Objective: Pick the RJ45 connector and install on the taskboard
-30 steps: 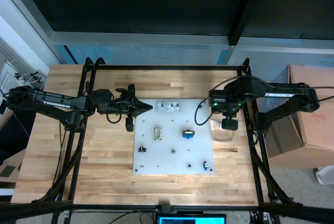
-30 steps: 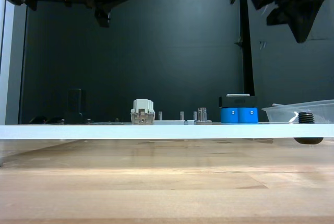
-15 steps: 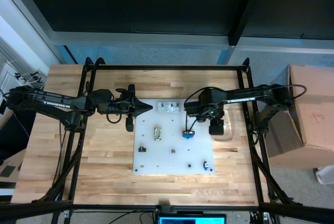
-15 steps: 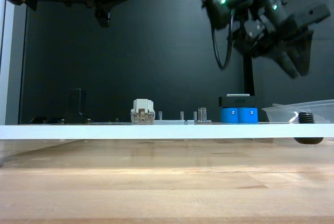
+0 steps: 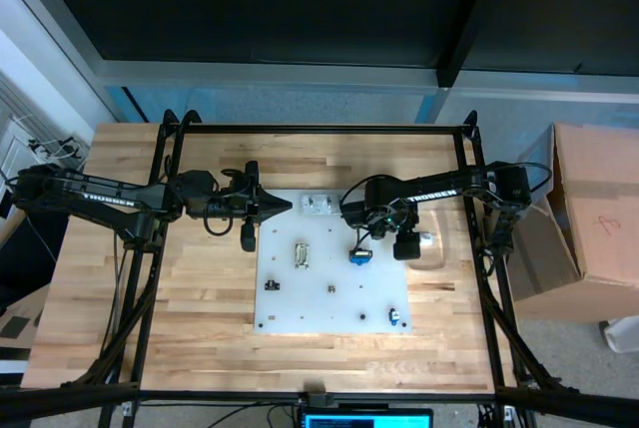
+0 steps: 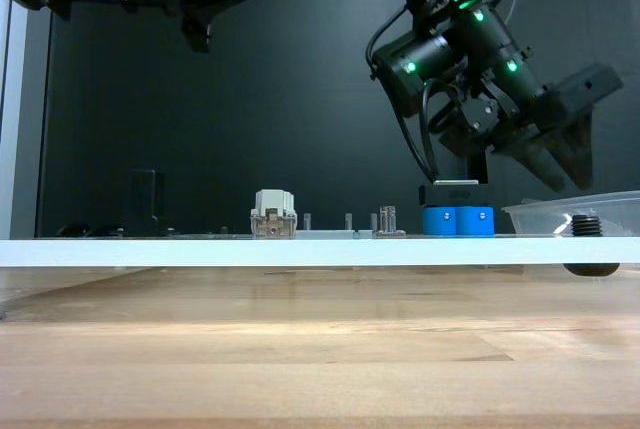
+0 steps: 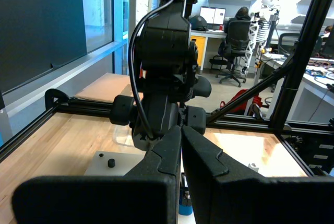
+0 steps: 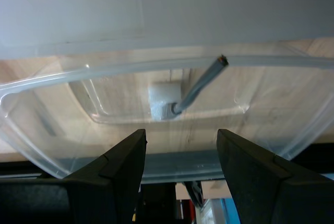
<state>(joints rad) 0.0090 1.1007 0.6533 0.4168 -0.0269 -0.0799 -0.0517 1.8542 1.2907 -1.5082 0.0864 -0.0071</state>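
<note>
The RJ45 connector (image 8: 164, 101), a pale plug with a short grey cable stub (image 8: 201, 84), lies free inside a clear plastic tray (image 8: 47, 125) at the right of the white taskboard (image 5: 300, 298). From above the connector (image 5: 426, 238) shows as a small pale spot in the tray (image 5: 439, 256). My right gripper (image 8: 181, 135) hangs open just above the tray, fingers either side of the connector's line, nothing between them; in the low view the right gripper (image 6: 560, 164) points down at the tray (image 6: 610, 204). My left gripper (image 5: 285, 206) is shut, held high over the board's left edge.
On the board stand a blue block (image 5: 360, 255), a grey socket (image 5: 301, 254), a metal fitting (image 5: 322, 206) and several small parts. A black ribbed piece (image 6: 587, 223) shows by the tray. A black frame rings the table; a cardboard box (image 5: 594, 218) stands to the right.
The right arm folded inward and dropped from high up to just above the tray, and its gripper went from shut to open. The left arm has not moved.
</note>
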